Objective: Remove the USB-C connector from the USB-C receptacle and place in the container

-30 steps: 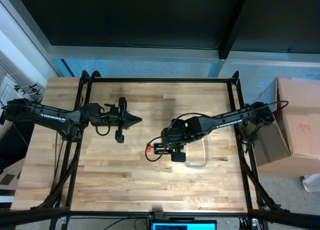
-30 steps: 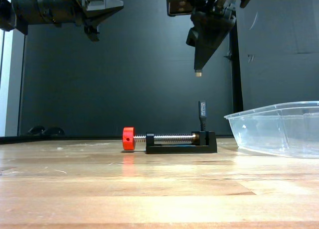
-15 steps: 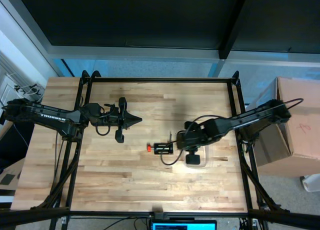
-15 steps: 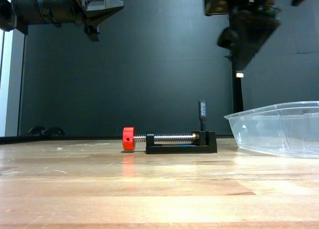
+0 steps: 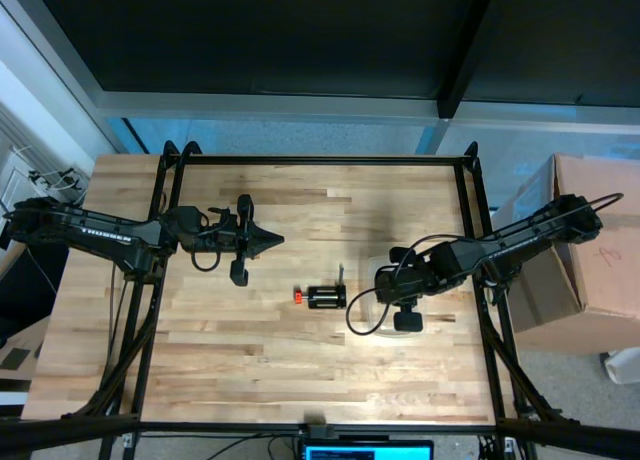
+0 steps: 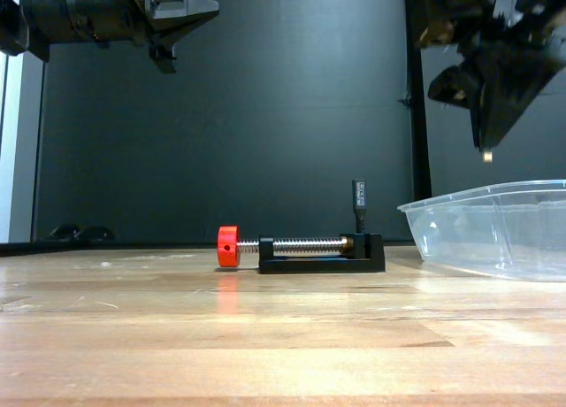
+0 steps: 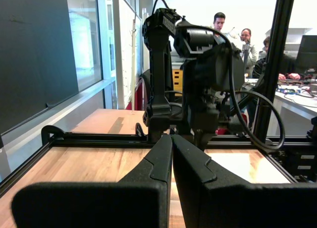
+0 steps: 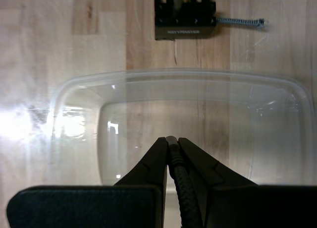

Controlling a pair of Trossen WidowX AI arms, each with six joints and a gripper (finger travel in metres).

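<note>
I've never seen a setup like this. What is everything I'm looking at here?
table: one, pale wood, under everything
container: one, clear plastic, right of the clamp
clamp: one, black with a red knob, mid-table
USB-C receptacle: one, black, upright in the clamp
USB-C connector: one, dark with a pale tip, held in the air above the container, clear of the USB-C receptacle
cardboard box: one, brown, beyond the table's right edge
left end effector: one, black, shut, raised over the table's left part
right end effector: one, black, shut on the USB-C connector, above the container
</note>
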